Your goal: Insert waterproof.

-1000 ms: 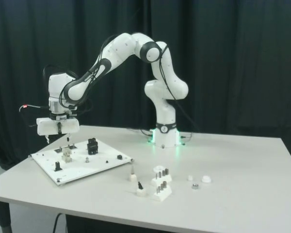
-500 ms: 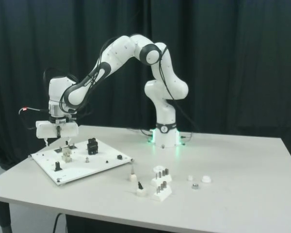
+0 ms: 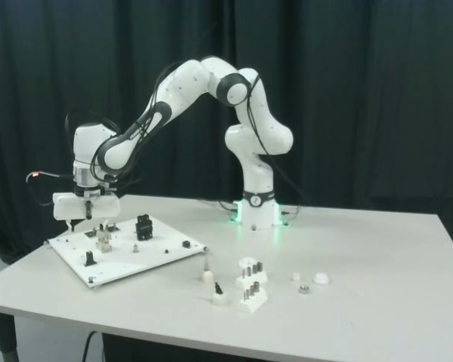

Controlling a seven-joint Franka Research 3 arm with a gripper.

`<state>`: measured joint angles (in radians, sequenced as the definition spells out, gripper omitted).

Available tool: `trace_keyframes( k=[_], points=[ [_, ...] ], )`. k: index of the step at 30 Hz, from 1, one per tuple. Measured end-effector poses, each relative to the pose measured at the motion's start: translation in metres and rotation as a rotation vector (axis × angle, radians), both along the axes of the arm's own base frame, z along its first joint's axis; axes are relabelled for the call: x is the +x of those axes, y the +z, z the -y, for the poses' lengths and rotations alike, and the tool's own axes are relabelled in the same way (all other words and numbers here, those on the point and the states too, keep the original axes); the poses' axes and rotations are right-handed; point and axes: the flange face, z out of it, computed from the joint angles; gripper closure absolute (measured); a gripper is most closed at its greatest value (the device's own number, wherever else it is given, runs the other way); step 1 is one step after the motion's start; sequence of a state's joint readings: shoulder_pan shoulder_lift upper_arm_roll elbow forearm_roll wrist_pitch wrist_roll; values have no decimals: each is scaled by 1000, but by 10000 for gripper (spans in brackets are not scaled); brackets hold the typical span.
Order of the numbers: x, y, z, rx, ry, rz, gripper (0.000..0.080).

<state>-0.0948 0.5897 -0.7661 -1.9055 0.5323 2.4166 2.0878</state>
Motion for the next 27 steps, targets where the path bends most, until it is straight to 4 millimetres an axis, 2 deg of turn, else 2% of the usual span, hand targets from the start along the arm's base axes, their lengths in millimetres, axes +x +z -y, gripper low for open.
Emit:
trace_keyframes(
  k=[27],
  points=[
    [1,-6,0,11,-2,-12,3]
  ],
)
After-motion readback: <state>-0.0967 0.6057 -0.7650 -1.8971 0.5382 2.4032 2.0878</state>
